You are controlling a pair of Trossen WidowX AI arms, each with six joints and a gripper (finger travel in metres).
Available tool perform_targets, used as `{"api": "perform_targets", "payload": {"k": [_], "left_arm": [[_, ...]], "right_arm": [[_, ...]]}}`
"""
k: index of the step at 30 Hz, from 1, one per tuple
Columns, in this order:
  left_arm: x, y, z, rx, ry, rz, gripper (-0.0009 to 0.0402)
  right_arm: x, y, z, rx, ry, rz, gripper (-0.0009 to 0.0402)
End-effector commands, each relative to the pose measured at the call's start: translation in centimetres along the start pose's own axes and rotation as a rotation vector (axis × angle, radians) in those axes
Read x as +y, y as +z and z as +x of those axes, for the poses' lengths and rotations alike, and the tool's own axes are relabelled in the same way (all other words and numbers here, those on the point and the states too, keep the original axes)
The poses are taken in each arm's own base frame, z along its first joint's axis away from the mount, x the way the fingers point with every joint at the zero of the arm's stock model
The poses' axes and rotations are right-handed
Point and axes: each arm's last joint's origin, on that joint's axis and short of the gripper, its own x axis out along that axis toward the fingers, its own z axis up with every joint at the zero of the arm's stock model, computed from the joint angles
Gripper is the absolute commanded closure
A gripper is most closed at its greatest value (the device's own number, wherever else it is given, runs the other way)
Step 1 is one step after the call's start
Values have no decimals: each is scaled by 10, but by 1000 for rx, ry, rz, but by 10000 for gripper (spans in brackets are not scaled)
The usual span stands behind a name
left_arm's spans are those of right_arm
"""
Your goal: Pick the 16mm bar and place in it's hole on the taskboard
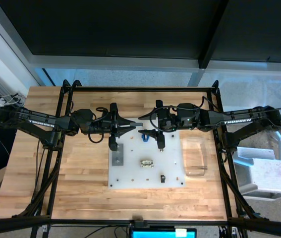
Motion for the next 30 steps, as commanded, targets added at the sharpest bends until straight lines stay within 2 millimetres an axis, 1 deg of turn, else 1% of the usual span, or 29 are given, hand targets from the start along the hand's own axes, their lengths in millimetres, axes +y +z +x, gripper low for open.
{"api": "perform_targets", "payload": {"k": [1, 20, 24, 30], "left_arm": [[0, 0, 0, 3, 0, -2, 393], [0, 4, 0, -47, -4, -13, 393], [0, 4, 0, -47, -4, -13, 393], [0, 4, 0, -44, -4, -14, 393]], "right_arm": [[0, -3, 0, -72, 5, 27, 144], [0, -12, 1, -114, 15, 54, 163], [0, -12, 0, -119, 17, 53, 175], [0, -10, 0, -134, 18, 53, 206]]}}
